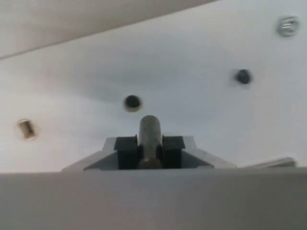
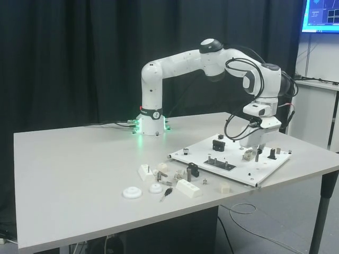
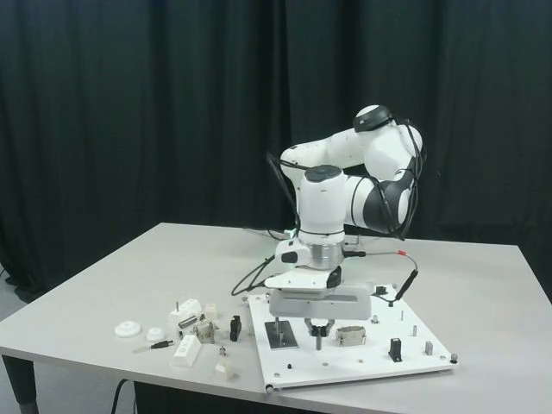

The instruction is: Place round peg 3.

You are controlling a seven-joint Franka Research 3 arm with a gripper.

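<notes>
A grey round peg (image 1: 149,135) stands upright between my black finger pads (image 1: 125,151), and my gripper (image 1: 149,152) is shut on it. The peg's tip hangs just above the white board (image 1: 201,120), a short way from a dark round hole (image 1: 132,102). Another dark hole (image 1: 243,76) lies farther off. In the second room view the gripper (image 3: 318,331) holds the peg (image 3: 318,339) over the board's (image 3: 345,362) middle. In the first room view the gripper (image 2: 256,150) is low over the board (image 2: 233,166) with the peg (image 2: 256,155) pointing down.
On the board stand a black bracket (image 3: 396,349), a grey plate with a post (image 3: 279,334) and a small metal frame (image 3: 349,335). Loose white and black parts (image 2: 169,180) lie on the grey table (image 2: 69,169) beside the board. A screw head (image 1: 287,26) sits near the board's corner.
</notes>
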